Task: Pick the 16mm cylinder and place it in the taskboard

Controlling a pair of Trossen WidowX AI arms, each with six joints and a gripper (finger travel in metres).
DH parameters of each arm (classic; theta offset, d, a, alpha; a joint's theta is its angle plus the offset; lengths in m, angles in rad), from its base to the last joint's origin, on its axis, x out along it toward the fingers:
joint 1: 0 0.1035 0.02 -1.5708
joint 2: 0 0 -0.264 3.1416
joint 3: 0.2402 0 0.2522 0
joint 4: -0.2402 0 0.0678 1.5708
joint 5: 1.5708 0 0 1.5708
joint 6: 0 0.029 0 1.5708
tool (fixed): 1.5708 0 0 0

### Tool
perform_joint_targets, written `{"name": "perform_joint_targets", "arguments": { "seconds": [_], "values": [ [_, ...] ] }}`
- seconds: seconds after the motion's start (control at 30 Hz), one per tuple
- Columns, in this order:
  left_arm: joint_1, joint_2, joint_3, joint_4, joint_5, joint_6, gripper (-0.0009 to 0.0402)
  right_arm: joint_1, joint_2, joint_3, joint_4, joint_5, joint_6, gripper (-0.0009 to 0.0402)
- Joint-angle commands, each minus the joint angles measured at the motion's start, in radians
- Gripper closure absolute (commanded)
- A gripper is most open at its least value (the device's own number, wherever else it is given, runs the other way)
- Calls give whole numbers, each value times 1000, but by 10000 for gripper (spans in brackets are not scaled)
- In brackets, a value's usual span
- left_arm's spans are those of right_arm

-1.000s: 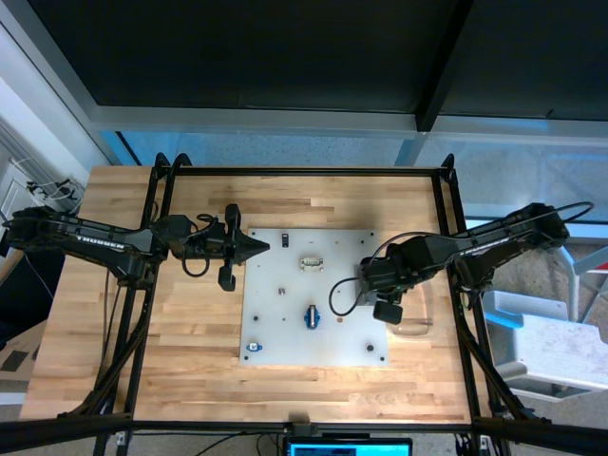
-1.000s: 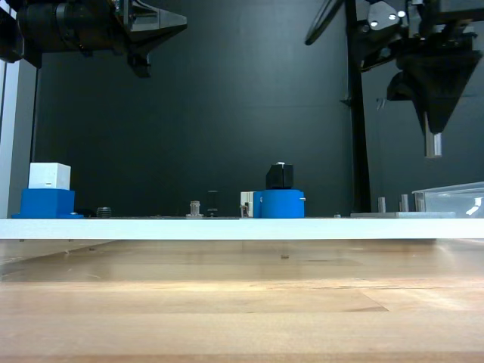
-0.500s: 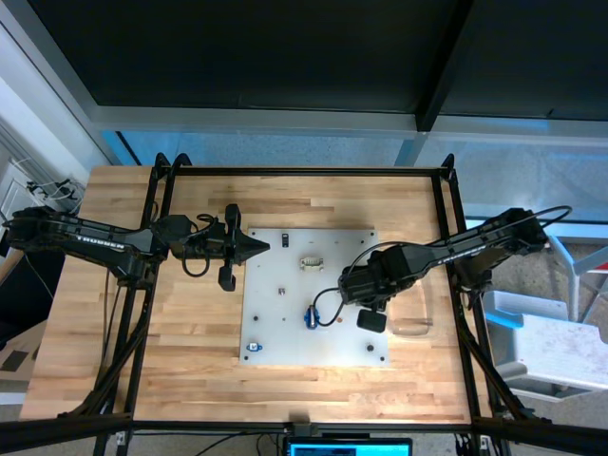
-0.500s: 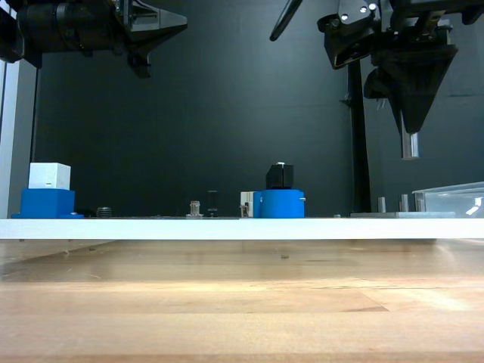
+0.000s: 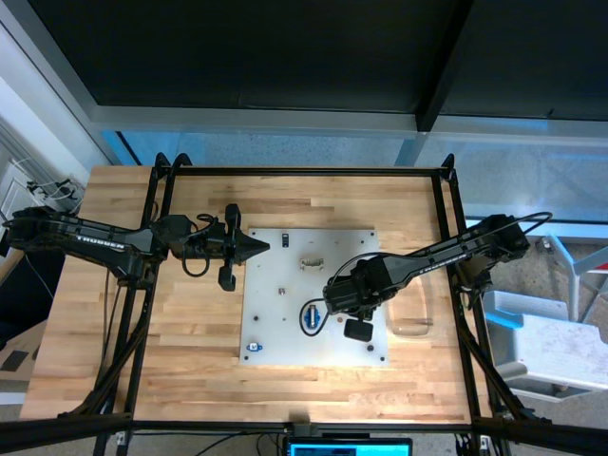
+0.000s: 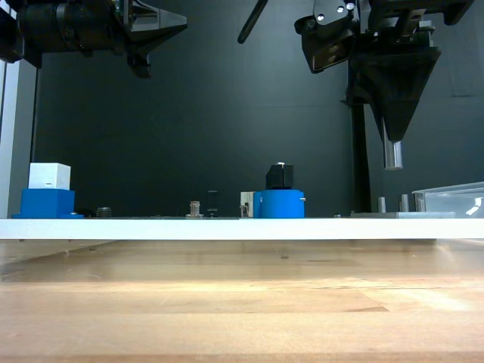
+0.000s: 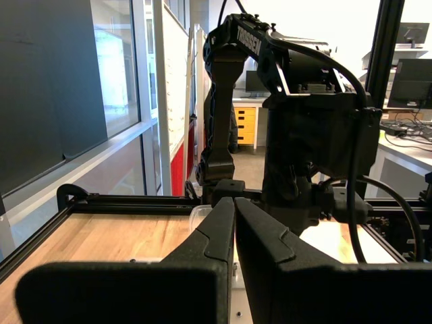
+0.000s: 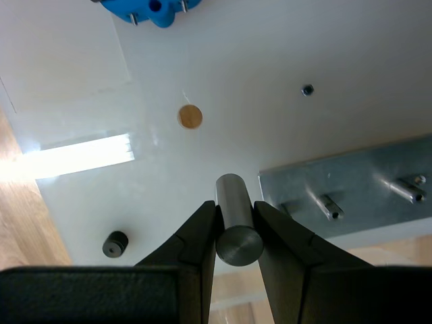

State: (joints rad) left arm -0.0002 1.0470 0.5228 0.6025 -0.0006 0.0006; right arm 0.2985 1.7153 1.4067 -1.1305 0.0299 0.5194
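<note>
The right gripper (image 6: 391, 138) hangs over the taskboard (image 5: 285, 332), fingers clamped narrow on the top of the 16mm cylinder (image 6: 392, 155). The steel pin points straight down, long axis upright, its lower end well clear of the board. Looking along those fingers, a round hole (image 8: 190, 116) showing wood lies off the cylinder's end, between it and the blue fitting (image 8: 152, 10); the grey metal block (image 8: 351, 182) with its pins sits just beside. I'd guess that hole is the target, so the pin wants a short sideways carry toward the fitting before it drops. The left gripper (image 5: 261, 245) is parked high near the board's left edge, fingers pressed together, well away. The board rests on a pale wooden surface (image 5: 190, 313) inside a black frame, a clear tray (image 6: 454, 198) to its right.
</note>
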Motion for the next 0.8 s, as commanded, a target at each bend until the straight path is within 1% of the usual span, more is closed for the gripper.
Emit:
{"name": "perform_joint_targets", "arguments": {
  "seconds": [0.03, 0.2, 0.8],
  "values": [
    [0, 0, 0, 0, 0, 0, 393, 2, 16, 11, 7, 1, 0, 375],
    [0, 0, 0, 0, 0, 0, 393, 5, 44, 13, 24, -5, 5, 375],
    [0, 0, 0, 0, 0, 0, 393, 9, 106, 26, 82, -7, 8, 375]
  ]
}}
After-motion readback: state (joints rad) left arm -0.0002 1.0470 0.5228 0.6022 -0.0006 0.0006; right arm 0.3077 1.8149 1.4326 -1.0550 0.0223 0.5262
